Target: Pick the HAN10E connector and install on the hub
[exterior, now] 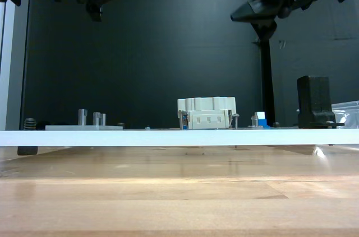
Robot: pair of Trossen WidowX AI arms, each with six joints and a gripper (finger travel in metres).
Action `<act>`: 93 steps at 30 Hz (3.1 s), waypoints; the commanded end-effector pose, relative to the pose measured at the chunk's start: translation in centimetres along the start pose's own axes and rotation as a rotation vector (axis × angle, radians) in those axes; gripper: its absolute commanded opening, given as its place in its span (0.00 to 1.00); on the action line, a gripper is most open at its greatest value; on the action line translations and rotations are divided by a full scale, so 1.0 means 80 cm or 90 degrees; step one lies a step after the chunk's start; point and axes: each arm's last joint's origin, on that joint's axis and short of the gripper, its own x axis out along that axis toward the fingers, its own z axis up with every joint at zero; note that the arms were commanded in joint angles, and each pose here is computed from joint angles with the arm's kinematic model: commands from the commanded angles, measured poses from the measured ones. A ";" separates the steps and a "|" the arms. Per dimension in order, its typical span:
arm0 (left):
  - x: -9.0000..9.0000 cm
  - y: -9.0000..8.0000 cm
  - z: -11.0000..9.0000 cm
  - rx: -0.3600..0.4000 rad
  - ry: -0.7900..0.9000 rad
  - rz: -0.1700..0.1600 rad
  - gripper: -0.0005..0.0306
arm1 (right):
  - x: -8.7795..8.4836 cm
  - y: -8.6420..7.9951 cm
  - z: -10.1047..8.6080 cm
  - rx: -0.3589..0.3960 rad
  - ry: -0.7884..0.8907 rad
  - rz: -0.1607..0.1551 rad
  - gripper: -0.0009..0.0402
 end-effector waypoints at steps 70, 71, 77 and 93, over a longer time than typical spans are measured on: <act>0.000 0.000 0.000 0.000 0.002 0.000 0.02 | -0.048 0.045 -0.048 -0.036 0.646 -0.140 0.68; 0.000 0.000 0.000 0.000 0.002 0.000 0.02 | -0.048 0.045 -0.049 -0.040 0.644 -0.147 0.69; 0.000 0.000 0.000 0.000 0.002 0.000 0.02 | -0.047 0.048 -0.061 -0.039 0.649 -0.155 0.75; 0.000 0.000 0.000 0.000 0.002 0.000 0.02 | -0.033 0.057 -0.090 -0.083 0.667 -0.136 0.73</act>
